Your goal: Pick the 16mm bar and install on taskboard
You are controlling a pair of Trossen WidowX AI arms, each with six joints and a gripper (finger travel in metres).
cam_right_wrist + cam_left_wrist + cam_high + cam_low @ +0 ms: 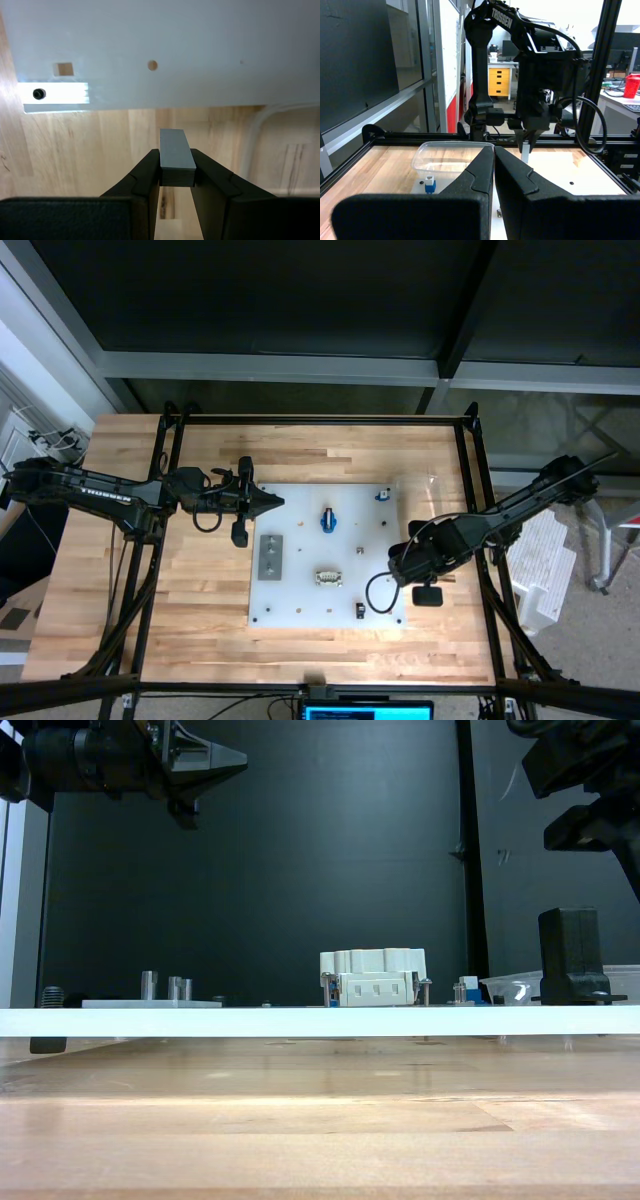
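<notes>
The right gripper [176, 169] is clenched on the 16mm bar [176, 147]. The grey stub is pinched between both pads and juts ahead of them toward the taskboard [200, 40], over bare wood just off the board's 3 o'clock edge. The left gripper [268, 502] hovers high at the board's 10 o'clock corner, its fingers pressed together on nothing. The step in hand looks like the carry to the seat, probably a socket in the grey block [271, 558], which lies toward 9 o'clock from the right gripper; which hole fits is too small to tell. To do it well, travel above the white connector [328, 579] and blue knob [328, 520], and centre over the hole. Then bring the bar plumb, lower slowly, and let go only once it is seated.
</notes>
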